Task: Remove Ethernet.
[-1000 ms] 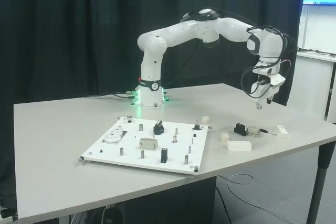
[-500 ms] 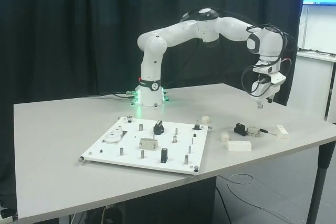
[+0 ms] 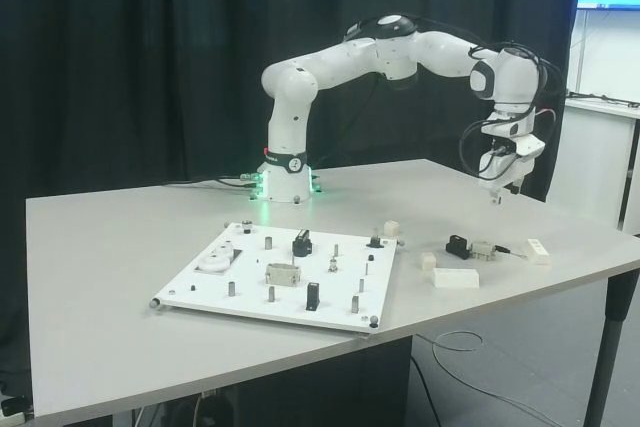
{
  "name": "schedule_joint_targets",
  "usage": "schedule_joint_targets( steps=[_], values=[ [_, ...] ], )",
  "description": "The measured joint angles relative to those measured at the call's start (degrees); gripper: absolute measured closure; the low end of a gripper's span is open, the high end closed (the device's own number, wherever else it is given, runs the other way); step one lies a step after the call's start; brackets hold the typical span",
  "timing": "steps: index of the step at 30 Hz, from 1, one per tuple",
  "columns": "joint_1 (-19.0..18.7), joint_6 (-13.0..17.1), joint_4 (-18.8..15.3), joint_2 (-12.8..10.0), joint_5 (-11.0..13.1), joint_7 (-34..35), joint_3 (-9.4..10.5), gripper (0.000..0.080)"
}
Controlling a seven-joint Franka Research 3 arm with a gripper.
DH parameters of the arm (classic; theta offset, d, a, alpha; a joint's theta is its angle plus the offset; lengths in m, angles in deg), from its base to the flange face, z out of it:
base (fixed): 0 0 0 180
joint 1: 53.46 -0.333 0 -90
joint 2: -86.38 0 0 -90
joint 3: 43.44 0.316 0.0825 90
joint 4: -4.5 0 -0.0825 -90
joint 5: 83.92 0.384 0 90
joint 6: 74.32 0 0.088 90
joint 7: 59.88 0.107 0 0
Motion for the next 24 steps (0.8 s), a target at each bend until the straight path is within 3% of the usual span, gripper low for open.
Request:
schedule_joint_targets(
  steps=[11, 24],
  values=[
    [0.0, 0.0, 0.0, 0.0, -1.4, -0.8, -0.36, 0.0003],
    [0.8, 0.2, -2.5, 0.0, -7.3, -9.3, -0.36, 0.0003]
  ],
)
